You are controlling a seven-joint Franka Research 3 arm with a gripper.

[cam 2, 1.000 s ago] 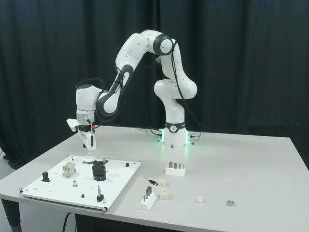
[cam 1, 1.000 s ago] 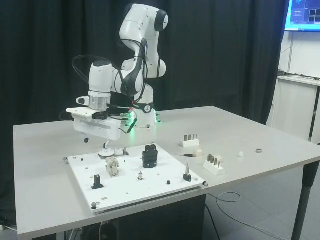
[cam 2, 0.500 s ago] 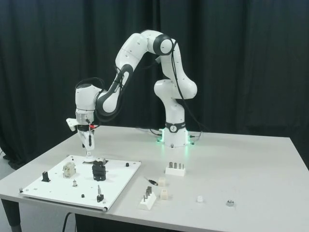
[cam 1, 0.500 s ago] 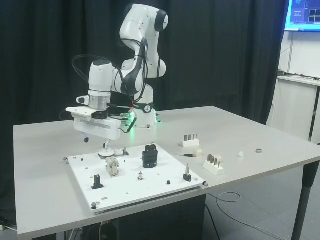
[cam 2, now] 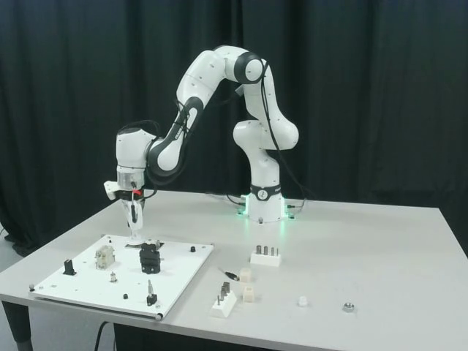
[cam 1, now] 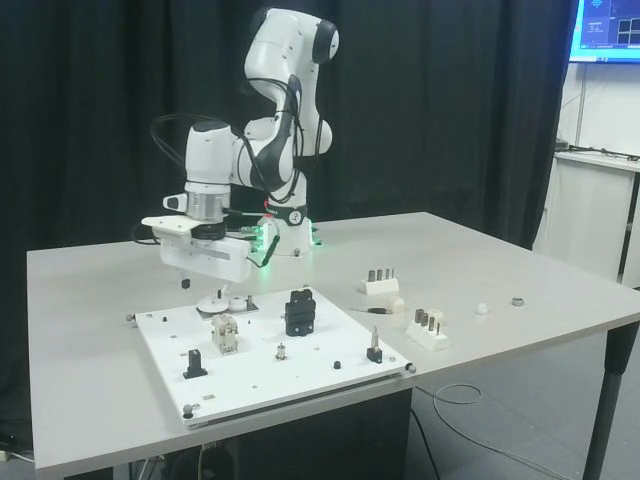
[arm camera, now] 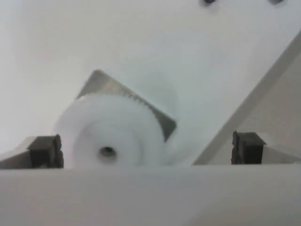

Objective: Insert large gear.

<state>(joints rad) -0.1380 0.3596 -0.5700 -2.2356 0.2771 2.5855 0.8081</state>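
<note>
The large white gear (arm camera: 110,139) lies flat on a grey metal plate (arm camera: 101,84) at the far edge of the white assembly board (cam 1: 300,375). In the wrist view both black fingertips (arm camera: 45,150) stand wide apart on either side of the gear, and neither touches it. My gripper (arm camera: 146,149) is open and hangs just above the gear (cam 1: 213,301). From the second room view the gripper (cam 2: 135,221) is directly over the gear (cam 2: 136,240), with a small gap between them.
The board carries a black block (cam 1: 300,312), a small metal part (cam 1: 224,332), a black post (cam 1: 193,362) and short pegs (cam 1: 373,350). To the right on the grey table stand two white peg holders (cam 1: 380,283) (cam 1: 428,328), a small white piece (cam 1: 482,308) and a nut (cam 1: 518,299).
The gripper has lifted a little and drifted slightly sideways from where it touched the gear. The gear stays on the board.
</note>
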